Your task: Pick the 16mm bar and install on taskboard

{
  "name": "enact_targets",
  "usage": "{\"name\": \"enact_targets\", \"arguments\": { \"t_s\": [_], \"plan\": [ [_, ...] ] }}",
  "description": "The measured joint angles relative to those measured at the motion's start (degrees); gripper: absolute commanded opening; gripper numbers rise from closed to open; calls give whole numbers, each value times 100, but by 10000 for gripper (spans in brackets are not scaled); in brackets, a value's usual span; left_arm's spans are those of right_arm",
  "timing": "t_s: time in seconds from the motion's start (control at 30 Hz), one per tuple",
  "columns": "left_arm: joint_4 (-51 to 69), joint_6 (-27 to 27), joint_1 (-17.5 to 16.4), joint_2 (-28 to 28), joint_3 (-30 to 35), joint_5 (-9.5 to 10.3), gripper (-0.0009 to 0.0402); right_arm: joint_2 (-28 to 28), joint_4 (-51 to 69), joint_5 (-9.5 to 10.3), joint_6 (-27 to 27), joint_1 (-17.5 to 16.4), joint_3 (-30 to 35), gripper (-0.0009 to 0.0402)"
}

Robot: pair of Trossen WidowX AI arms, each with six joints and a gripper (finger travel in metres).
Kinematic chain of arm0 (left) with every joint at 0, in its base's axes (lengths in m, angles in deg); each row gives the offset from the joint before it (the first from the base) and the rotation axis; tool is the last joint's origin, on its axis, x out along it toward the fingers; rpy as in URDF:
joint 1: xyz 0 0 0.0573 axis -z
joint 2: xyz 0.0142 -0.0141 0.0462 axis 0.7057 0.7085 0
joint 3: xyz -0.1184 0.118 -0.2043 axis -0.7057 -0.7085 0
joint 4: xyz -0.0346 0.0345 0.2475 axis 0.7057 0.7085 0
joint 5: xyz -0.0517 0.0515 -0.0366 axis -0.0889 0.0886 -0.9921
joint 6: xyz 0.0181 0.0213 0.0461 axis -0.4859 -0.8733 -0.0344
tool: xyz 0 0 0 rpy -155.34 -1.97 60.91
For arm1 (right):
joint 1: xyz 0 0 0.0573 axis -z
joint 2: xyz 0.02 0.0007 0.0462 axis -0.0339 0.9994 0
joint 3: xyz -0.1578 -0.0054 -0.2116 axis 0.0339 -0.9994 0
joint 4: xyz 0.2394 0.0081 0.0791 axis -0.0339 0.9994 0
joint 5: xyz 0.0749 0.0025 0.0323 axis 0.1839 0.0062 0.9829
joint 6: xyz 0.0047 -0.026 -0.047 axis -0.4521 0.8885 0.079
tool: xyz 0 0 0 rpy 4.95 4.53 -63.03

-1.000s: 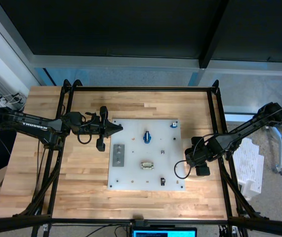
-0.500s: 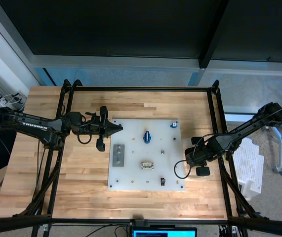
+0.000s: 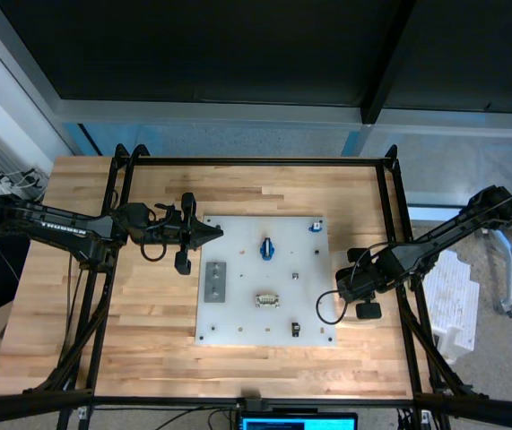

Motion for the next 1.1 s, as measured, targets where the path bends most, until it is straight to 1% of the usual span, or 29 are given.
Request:
{"name": "enact_targets", "arguments": {
  "t_s": [0.27, 0.77, 1.1],
  "plan": [
    [0, 0, 0, 0, 0, 0, 0, -107, 402, -4, 0, 2, 367, 28],
    [2, 0, 0, 0, -2, 2, 0, -166, 1436, -2, -4, -2, 1606, 27],
    [0, 2, 0, 0, 0, 2, 0, -166, 1478, -4, -258, -26, 1703, 27]
  ]
}}
